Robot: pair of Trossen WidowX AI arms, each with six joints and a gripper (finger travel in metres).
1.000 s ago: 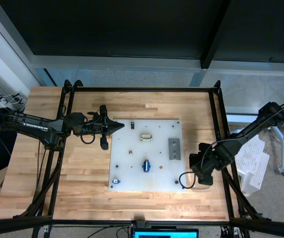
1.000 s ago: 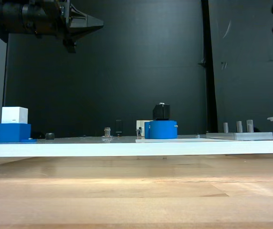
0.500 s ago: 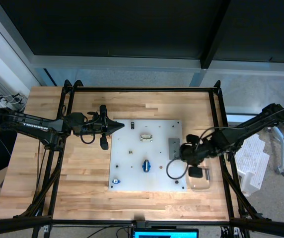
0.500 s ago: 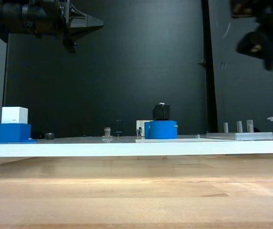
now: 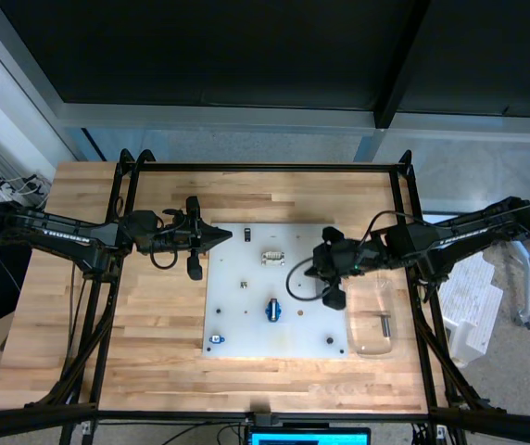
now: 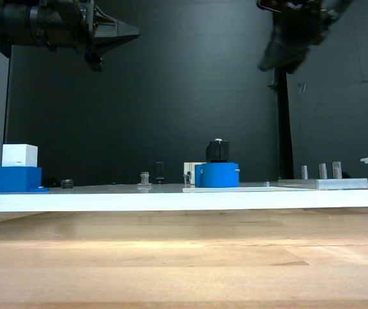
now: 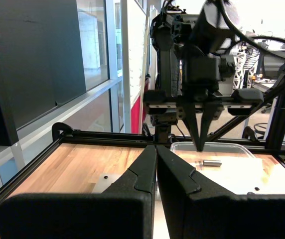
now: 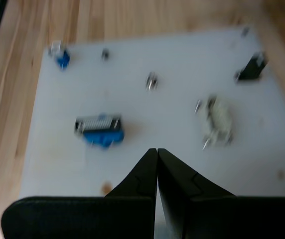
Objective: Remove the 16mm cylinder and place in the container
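The right gripper [image 5: 311, 269], jaws closed on nothing, has swung from the container [image 5: 374, 353] at the board's [image 5: 246, 315] 4 o'clock toward 2 o'clock, leaving the cylinder [image 5: 384, 325] lying inside, so the task looks done, while the left gripper [image 5: 222, 237], also closed, hangs at 10 o'clock.

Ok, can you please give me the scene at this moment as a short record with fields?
16mm cylinder: lying inside the container
container: beside the right edge of the white board
right gripper: shut, empty, high above the white board
left gripper: shut, empty, high over the board's left edge
task state: cylinder appears placed
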